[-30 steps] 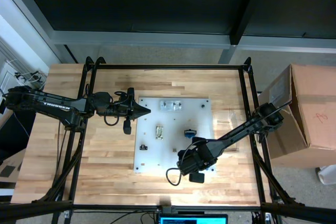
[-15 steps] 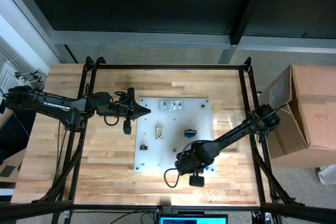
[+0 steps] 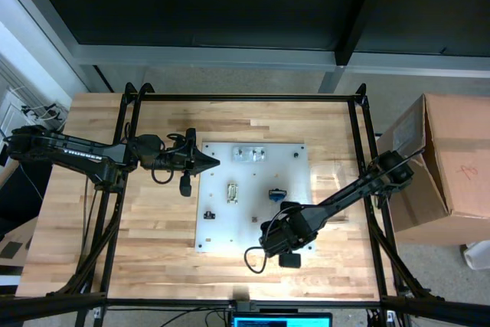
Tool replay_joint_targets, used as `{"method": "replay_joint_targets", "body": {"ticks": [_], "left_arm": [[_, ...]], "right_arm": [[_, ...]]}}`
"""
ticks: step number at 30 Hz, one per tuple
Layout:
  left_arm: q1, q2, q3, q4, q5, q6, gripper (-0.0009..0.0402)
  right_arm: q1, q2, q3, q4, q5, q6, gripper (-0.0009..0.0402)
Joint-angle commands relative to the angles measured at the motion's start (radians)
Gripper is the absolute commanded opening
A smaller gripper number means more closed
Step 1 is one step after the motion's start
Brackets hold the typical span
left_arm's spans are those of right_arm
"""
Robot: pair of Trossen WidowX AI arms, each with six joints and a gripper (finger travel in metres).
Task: Pick the M12 nut and place it on its threads and fasten
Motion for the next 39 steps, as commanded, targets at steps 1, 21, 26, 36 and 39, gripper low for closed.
{"method": "replay_joint_targets", "body": {"ticks": [1,21,26,36,39], "left_arm": [[0.000,0.000,0.000,0.000,0.000,0.000,0.0000],[0.000,0.000,0.000,0.000,0.000,0.000,0.0000],[0.000,0.000,0.000,0.000,0.000,0.000,0.0000],[0.000,0.000,0.000,0.000,0.000,0.000,0.0000],[0.000,0.000,0.000,0.000,0.000,0.000,0.0000]], "right_arm": [[0.001,0.006,-0.006,0.023,0.014,0.005,0.0000],[0.008,0.002,-0.015,0.037,-0.201,-0.022,0.0000],[0.005,-0.025,-0.016,0.038,-0.196,-0.023,0.0000],[-0.036,-0.151,-0.111,0.120,-0.114,-0.098,0.0000],[-0.051,-0.232,-0.171,0.197,-0.039,-0.141,0.0000]]}}
